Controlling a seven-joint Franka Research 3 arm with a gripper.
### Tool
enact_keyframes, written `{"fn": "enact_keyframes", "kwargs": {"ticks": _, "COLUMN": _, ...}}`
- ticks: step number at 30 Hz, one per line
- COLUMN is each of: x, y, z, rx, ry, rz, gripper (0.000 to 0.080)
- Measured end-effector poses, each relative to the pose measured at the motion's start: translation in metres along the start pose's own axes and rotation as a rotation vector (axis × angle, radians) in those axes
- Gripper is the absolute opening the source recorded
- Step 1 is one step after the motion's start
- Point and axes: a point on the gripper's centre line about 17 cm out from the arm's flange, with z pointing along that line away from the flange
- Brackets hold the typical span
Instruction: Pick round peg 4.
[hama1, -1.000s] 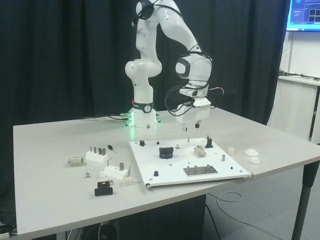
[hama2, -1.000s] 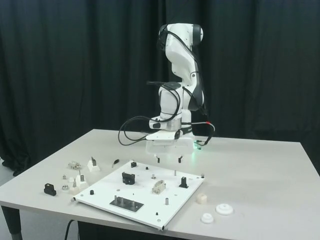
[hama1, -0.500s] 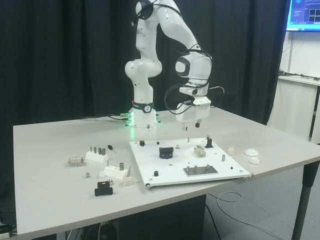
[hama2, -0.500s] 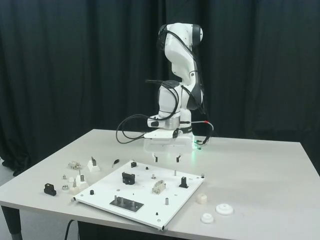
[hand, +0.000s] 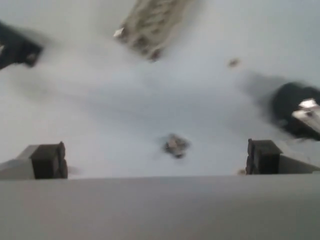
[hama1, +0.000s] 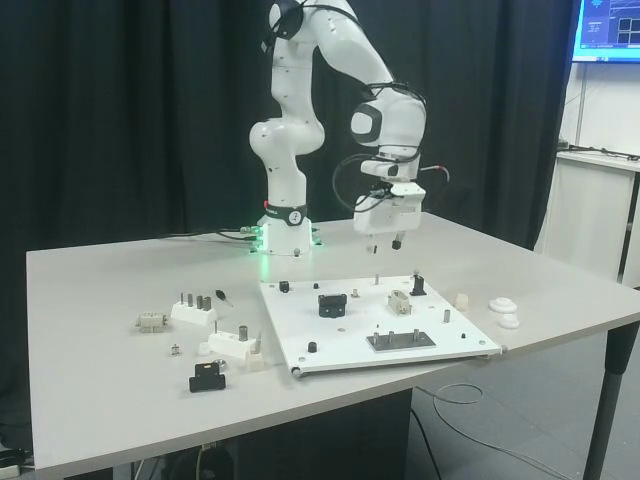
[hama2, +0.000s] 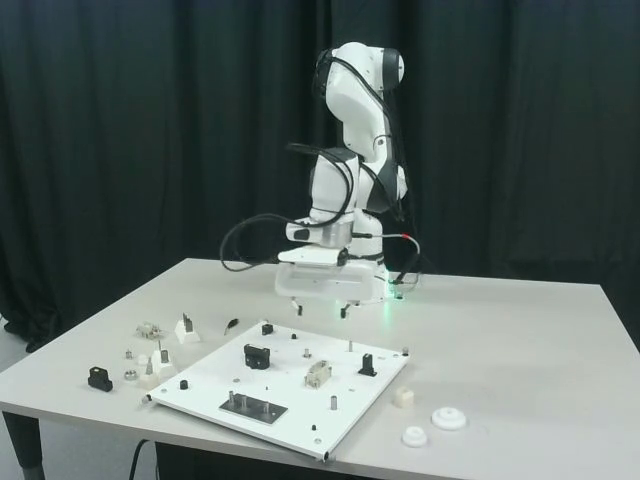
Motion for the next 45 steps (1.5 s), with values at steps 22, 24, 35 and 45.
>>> {"fn": "enact_keyframes", "kwargs": {"ticks": 22, "x": 0.002, "y": 0.162, "z": -0.023, "rx": -0.125, "ry": 0.018, "rz": -0.192, "gripper": 0.08}}
{"fn": "enact_keyframes", "kwargs": {"ticks": 24, "x": 0.001, "y": 0.172, "z": -0.02, "rx": -0.126, "ry": 0.016, "rz": -0.207, "gripper": 0.08}}
{"fn": "enact_keyframes", "kwargs": {"ticks": 35, "x": -0.011, "y": 0.226, "z": 0.006, "rx": -0.135, "ry": 0.0, "rz": -0.235, "gripper": 0.08}}
{"fn": "enact_keyframes", "kwargs": {"ticks": 45, "x": -0.02, "y": 0.275, "z": 0.029, "rx": -0.158, "ry": -0.006, "rz": -0.248, "gripper": 0.08}}
